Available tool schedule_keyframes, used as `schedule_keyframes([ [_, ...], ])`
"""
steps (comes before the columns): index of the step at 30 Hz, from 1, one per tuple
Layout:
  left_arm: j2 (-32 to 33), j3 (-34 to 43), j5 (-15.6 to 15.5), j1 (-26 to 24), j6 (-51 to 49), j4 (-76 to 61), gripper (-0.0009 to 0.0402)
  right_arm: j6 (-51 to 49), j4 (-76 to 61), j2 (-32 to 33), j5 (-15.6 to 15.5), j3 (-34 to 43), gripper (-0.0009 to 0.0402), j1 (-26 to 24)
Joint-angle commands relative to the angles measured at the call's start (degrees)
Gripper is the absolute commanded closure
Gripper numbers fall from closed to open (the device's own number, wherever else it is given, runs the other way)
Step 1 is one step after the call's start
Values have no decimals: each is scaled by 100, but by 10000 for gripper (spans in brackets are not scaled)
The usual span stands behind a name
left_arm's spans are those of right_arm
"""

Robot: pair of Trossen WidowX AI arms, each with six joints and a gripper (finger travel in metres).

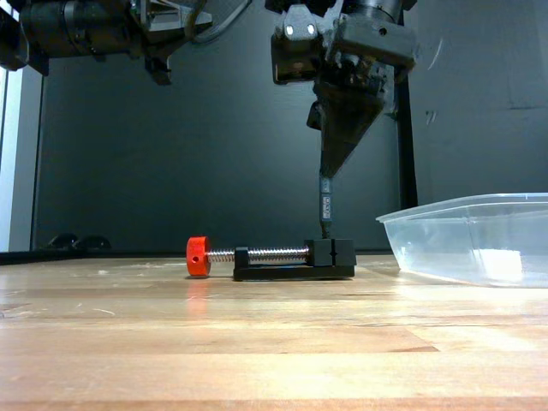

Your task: Pick the usb-c connector and install on the hub

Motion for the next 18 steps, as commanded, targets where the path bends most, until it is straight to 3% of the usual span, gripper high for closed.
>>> schedule_keyframes([
  [1,0,0,2,0,0,4,393,24,98,-140,4,37,308,2],
  [11,0,0,2,0,0,2,393,105,-195,-664,2,20,237,7],
  [18,0,0,0,0,0,4,393,9,122,-1305,2,-540,206,7],
])
